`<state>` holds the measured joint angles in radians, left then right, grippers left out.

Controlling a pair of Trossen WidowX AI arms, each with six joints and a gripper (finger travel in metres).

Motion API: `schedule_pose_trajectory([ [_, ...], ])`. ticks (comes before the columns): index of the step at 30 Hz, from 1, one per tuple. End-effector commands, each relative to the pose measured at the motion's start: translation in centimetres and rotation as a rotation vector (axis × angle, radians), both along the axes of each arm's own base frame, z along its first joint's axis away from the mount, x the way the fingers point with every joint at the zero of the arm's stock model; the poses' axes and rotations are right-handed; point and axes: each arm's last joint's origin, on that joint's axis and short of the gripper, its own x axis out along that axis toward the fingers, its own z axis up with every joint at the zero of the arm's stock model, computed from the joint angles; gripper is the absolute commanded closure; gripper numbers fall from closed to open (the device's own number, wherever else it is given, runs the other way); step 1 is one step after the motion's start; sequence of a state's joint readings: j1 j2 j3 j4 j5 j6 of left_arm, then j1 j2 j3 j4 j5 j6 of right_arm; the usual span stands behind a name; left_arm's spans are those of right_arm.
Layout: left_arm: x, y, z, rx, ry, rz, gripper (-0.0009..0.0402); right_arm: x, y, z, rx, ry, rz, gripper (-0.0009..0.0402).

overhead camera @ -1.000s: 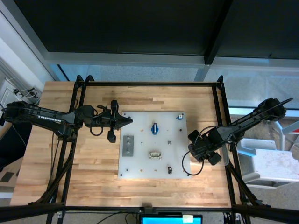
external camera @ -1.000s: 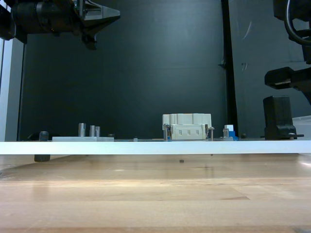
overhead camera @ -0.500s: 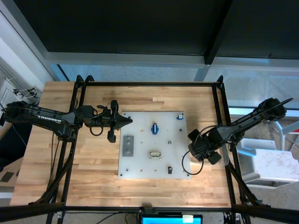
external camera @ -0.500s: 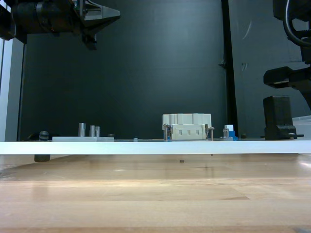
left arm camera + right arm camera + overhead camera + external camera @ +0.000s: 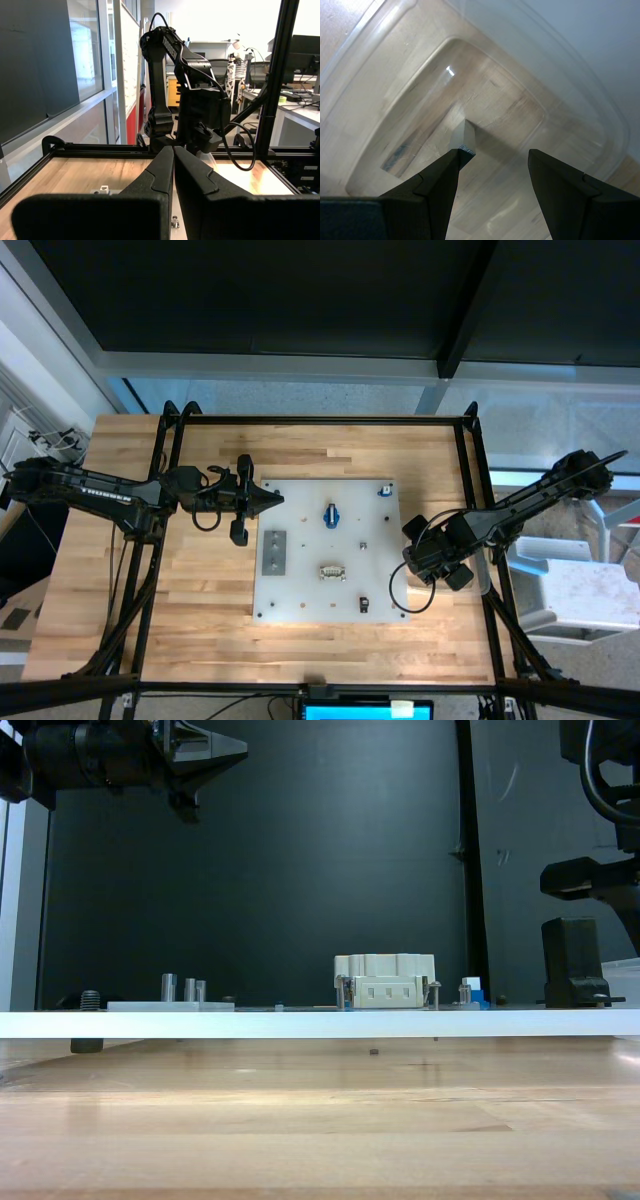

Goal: Pick the 16mm bar and place in it's hole on the taskboard

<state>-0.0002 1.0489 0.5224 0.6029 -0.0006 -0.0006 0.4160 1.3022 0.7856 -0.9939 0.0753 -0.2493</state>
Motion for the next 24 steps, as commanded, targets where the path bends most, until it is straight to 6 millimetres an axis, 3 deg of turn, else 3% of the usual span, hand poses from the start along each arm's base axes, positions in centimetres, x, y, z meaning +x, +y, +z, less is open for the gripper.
schedule_pose_trajectory([
  [1, 0.0, 0.0, 0.0, 0.000, 0.000, 0.000, 0.0393, 0.0, 0.1, 0.1, 0.013, 0.000, 0.004, 0.0201],
  [15, 0.0, 0.0, 0.0, 0.000, 0.000, 0.000, 0.0393, 0.0, 0.0, 0.2, 0.013, 0.002, 0.005, 0.0201],
  [24, 0.0, 0.0, 0.0, 0.000, 0.000, 0.000, 0.0393, 0.1, 0.1, 1.8, 0.015, 0.001, 0.005, 0.0201],
])
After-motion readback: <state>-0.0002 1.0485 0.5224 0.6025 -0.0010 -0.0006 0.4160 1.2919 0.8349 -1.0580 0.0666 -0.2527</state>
